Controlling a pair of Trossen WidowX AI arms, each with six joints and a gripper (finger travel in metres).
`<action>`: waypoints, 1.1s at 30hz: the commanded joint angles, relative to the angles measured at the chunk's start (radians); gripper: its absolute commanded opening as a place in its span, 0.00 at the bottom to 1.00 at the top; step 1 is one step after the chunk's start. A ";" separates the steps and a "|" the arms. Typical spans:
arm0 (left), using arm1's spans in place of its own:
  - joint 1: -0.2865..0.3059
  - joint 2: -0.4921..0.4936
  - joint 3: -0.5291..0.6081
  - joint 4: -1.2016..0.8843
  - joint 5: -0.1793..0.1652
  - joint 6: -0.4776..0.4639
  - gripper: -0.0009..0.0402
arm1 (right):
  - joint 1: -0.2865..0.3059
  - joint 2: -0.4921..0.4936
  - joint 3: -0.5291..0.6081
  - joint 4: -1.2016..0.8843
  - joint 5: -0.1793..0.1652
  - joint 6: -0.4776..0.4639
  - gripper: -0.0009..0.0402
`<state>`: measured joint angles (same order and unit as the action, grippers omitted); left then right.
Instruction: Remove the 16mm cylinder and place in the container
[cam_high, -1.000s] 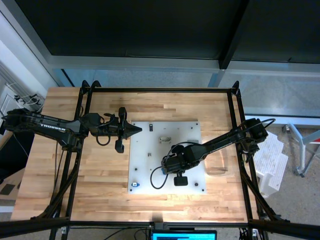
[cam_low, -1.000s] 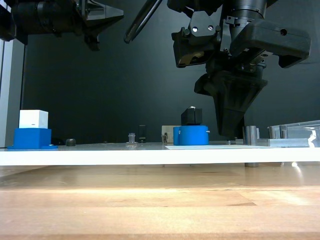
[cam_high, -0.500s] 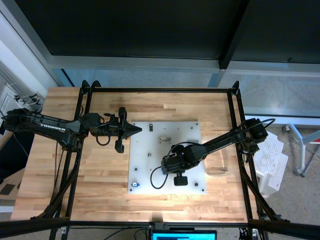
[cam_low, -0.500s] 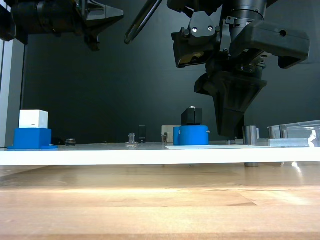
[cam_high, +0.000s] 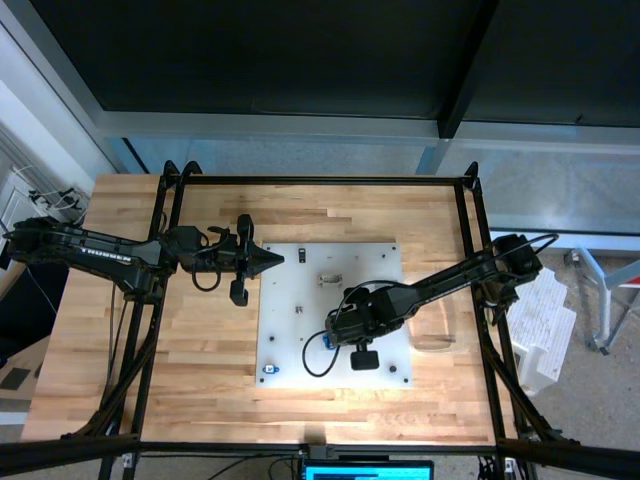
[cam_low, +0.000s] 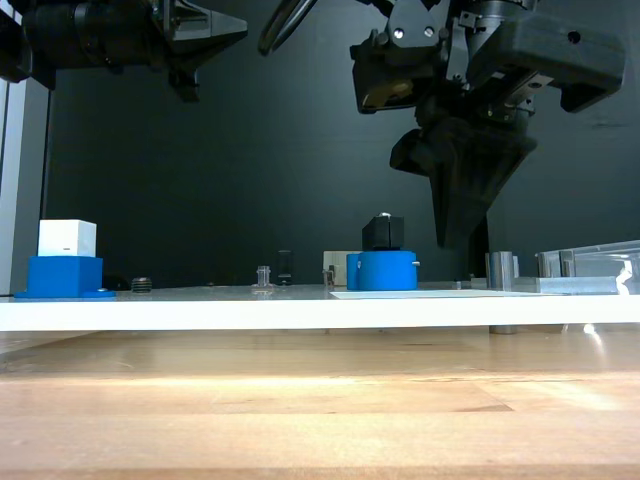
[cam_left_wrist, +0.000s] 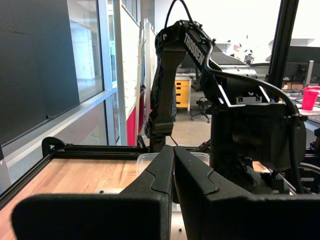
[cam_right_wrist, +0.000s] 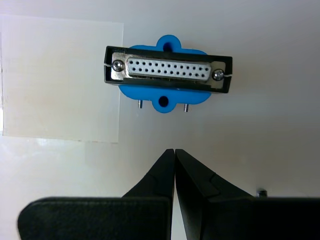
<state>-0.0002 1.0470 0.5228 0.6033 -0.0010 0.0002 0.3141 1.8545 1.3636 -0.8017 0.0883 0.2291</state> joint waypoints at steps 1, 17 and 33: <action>0.000 0.000 0.000 0.000 0.000 0.000 0.02 | 0.000 -0.022 0.000 -0.004 0.001 -0.002 0.02; 0.000 0.000 0.000 0.000 0.000 0.000 0.02 | 0.000 -0.134 0.000 -0.057 0.024 -0.010 0.02; 0.000 0.000 0.000 0.000 0.000 0.000 0.02 | 0.001 -0.135 -0.002 -0.055 0.024 -0.011 0.02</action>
<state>-0.0002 1.0470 0.5224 0.6029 -0.0010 0.0002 0.3145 1.7195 1.3613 -0.8585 0.1123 0.2188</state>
